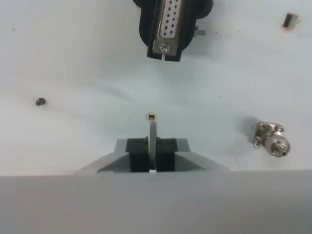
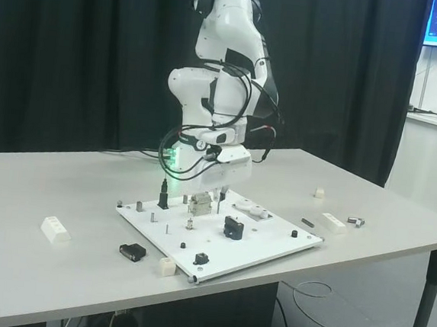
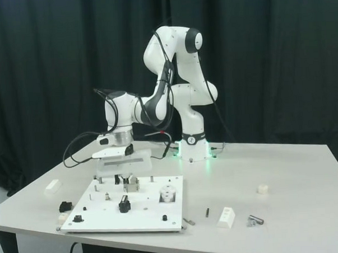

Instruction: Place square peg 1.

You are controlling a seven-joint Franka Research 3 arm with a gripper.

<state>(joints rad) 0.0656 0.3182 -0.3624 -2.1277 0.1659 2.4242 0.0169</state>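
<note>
On the white square task board (image 2: 272,248), the small black stud (image 1: 41,102) lies out at about nine o'clock from the slim grey square metal peg (image 1: 152,141). That peg stands pinched between the black pads (image 1: 138,155) of the white two-finger gripper (image 1: 152,158), whose fingers are drawn in narrow upon it. The peg's lower end sits right at the small square socket (image 1: 151,116) in the board, though whether it has entered or only touches the rim cannot be told from the wrist view. At twelve o'clock from the socket sits the black-housed multi-pin connector (image 1: 170,27); at roughly three o'clock, well apart, is the small metal threaded coaxial fitting (image 1: 271,139). In the room views the white arm (image 3: 157,104) hangs nearly plumb over the board's far half. The step in hand looks to be the insertion itself. To do it well, I would keep the peg upright, square its flats to the socket's sides, and press down slowly with light force, letting it yield sideways rather than jam. Release only once the peg stands seated, then lift straight up so it is not dragged out.
</note>
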